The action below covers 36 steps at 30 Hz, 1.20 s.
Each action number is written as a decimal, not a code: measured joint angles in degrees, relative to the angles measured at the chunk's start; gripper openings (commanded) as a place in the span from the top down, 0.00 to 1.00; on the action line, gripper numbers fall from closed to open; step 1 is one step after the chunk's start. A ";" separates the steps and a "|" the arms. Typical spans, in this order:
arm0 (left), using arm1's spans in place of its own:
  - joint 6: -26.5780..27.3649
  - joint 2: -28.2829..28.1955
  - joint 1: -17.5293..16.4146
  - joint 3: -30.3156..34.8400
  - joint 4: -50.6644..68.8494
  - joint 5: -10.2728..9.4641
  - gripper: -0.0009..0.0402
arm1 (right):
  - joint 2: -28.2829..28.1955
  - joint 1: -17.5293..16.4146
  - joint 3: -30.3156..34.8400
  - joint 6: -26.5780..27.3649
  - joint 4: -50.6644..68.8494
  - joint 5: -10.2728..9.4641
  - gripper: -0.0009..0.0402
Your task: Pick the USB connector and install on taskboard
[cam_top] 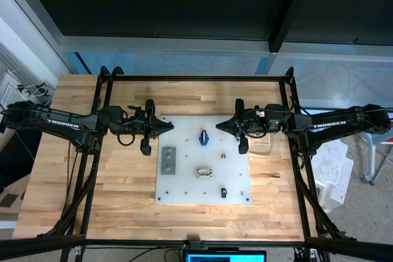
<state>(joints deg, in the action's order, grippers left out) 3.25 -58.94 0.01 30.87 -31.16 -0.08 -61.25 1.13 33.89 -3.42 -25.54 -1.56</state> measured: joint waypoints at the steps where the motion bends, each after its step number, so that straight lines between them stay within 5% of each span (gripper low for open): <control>1: 0.00 0.00 0.00 0.00 -0.02 0.02 0.98 | -0.02 0.02 -0.02 0.00 0.02 0.00 0.98; 16: 0.00 0.00 0.00 0.00 0.00 0.00 0.98 | 0.15 0.02 0.17 -3.37 1.42 -0.02 0.98; 30: 0.00 -0.02 0.00 0.00 -0.02 0.02 0.98 | 8.61 0.37 10.71 -2.93 42.99 0.98 0.98; 36: 0.00 -0.02 0.00 0.00 -0.02 0.00 0.98 | 12.17 0.52 16.52 -3.17 63.60 5.88 0.98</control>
<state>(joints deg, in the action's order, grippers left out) 3.25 -58.96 0.01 30.87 -31.18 -0.08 -49.08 1.65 50.41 -6.59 38.06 4.32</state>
